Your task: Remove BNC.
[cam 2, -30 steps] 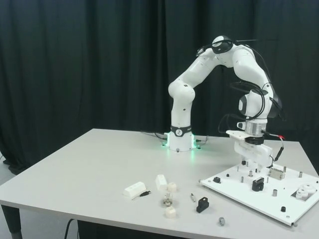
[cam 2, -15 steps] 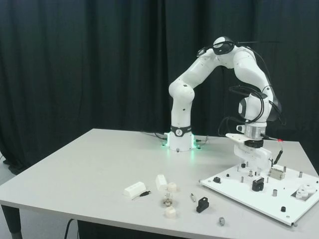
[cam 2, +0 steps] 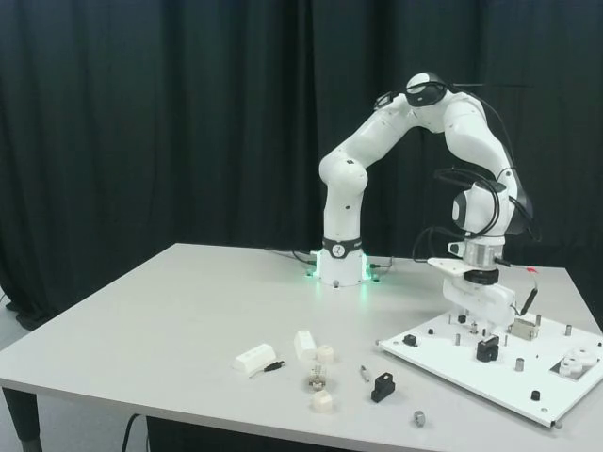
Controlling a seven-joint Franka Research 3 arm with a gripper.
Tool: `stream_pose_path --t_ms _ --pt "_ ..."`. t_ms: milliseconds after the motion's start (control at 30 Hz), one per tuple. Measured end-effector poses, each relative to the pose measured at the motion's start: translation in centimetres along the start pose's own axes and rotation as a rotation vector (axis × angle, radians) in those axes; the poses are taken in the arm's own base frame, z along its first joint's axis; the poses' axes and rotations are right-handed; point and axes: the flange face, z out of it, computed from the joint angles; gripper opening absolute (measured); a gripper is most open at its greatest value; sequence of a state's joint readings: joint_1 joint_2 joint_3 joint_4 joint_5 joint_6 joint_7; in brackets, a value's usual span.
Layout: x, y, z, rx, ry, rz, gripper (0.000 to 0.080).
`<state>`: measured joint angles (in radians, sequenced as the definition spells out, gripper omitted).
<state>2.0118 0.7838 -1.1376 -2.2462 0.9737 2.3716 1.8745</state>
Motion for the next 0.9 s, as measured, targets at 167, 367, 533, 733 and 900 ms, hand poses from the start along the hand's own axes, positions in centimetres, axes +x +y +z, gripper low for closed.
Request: stream_pose_path --t_ms 167,367,533,733,900 --pt "-0.05 0.07 0.22 0.004 0.004 -0.012 0.0677" --pt "-0.05 0.10 0.33 0.005 0.006 -0.020 0.0513" --pt "-0.04 0.10 0.35 0.004 0.004 -0.028 0.0513" --pt "-0.03 0.10 0.36 0.004 0.002 -0.032 0.0127" --pt "-0.03 0.09 0.37 0.003 0.002 -0.032 0.0127"
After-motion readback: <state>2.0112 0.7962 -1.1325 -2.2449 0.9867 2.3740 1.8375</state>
